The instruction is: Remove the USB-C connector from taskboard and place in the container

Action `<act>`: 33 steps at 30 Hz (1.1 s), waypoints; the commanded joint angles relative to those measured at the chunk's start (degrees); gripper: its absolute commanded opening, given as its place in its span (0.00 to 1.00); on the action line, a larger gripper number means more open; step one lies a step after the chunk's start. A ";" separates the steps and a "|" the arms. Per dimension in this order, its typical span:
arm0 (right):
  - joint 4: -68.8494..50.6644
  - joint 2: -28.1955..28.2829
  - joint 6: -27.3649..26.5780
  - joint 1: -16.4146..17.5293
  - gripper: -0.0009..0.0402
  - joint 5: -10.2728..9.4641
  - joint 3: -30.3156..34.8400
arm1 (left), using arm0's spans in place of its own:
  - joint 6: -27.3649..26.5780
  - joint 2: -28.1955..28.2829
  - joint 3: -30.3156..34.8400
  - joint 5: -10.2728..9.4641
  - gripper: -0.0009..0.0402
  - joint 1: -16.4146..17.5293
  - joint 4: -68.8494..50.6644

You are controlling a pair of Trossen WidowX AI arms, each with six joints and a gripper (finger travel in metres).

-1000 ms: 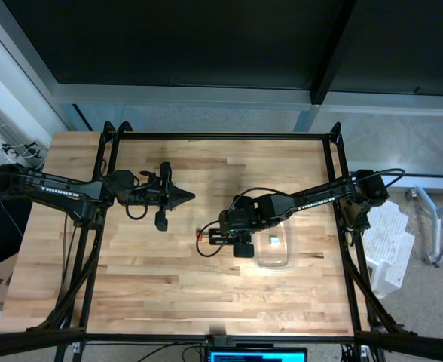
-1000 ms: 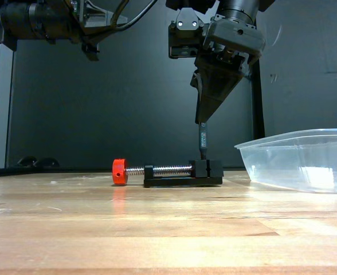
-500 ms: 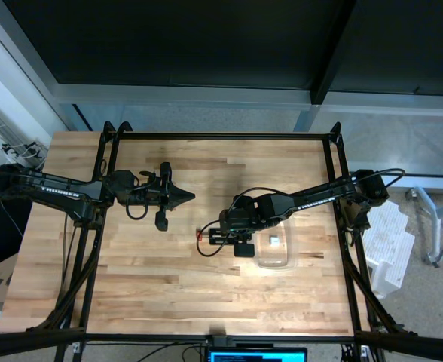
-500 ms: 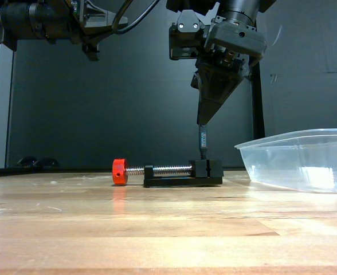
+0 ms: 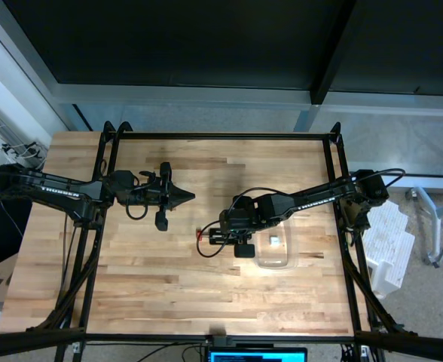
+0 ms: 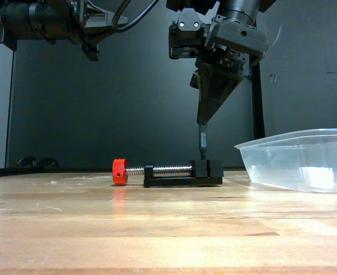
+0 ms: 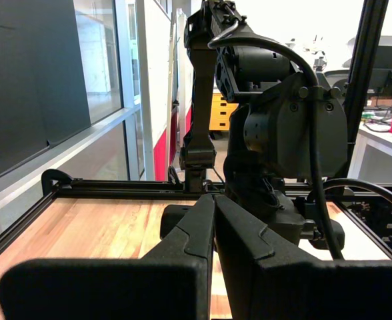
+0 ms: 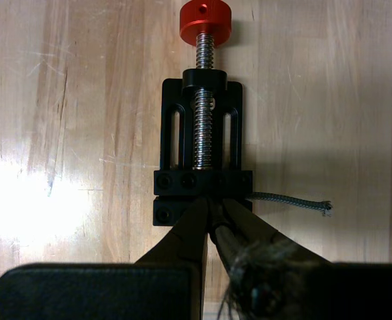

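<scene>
From above, the container (image 5: 288, 261) held one small pale square piece (image 5: 274, 240), and the left gripper (image 5: 189, 197) hung well apart over the table (image 5: 154, 294). At table level, the right gripper (image 6: 202, 122) clamped the upright USB-C connector (image 6: 203, 143), whose foot apparently touched the taskboard (image 6: 183, 173). The left wrist camera showed that gripper's fingers (image 7: 193, 233) pressed together. In the right wrist view the fingers mostly hid the connector.
</scene>
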 commanded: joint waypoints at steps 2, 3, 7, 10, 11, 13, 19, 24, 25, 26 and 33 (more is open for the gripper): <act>0.00 -0.04 -0.39 -0.09 0.02 0.22 -0.02 | 0.02 0.02 0.00 0.02 0.02 0.00 0.00; 0.00 -0.09 -0.42 -0.11 0.02 0.22 -0.02 | 0.02 0.02 0.00 0.02 0.02 0.00 0.00; 0.00 -0.28 -0.81 -0.13 0.02 0.22 0.04 | 0.02 0.02 0.00 0.02 0.02 0.00 0.00; 0.00 -0.55 -0.98 -0.15 0.02 0.24 0.04 | 0.02 0.00 0.00 0.02 0.02 0.00 0.00; 0.00 -0.72 -1.01 -0.15 0.02 0.24 0.04 | 0.02 0.00 0.00 0.02 0.02 0.02 0.00; -0.02 -1.11 -1.01 -0.22 0.02 0.24 0.04 | 0.02 0.02 0.00 0.02 0.02 0.00 0.00; -0.96 -2.29 -1.01 -0.24 0.02 0.22 0.50 | 0.02 0.02 0.00 0.02 0.02 0.02 0.00; -3.13 -2.49 -1.31 -0.24 0.02 0.22 3.34 | 0.02 0.02 0.00 0.02 0.02 0.00 0.00; -3.39 -2.49 -1.40 -0.24 0.02 0.22 3.80 | 0.02 0.02 0.00 0.02 0.02 0.00 0.00; -3.78 -2.49 -1.40 -0.24 0.02 0.22 4.24 | 0.02 0.02 0.00 0.04 0.02 0.00 -0.02; -5.46 -2.49 -1.40 -0.24 0.02 0.22 5.38 | 0.02 0.02 0.00 0.02 0.02 0.02 0.00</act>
